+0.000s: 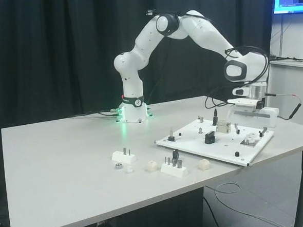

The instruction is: Insert medium gear.

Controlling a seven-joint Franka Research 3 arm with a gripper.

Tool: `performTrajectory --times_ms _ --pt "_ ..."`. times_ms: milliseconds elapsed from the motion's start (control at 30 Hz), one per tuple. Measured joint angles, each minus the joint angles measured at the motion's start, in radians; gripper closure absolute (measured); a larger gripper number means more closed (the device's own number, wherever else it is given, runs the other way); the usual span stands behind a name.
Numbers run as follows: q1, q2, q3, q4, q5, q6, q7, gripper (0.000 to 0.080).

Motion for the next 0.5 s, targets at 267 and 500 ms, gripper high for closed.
performTrajectory --times_ms 267,500 --pt "0.0 -0.008 0.0 0.028 0.008 -0.022 0.021 0.0003" --pt "0.003 -0.001 0.002 0.038 0.033 0.0 0.043 0.0003"
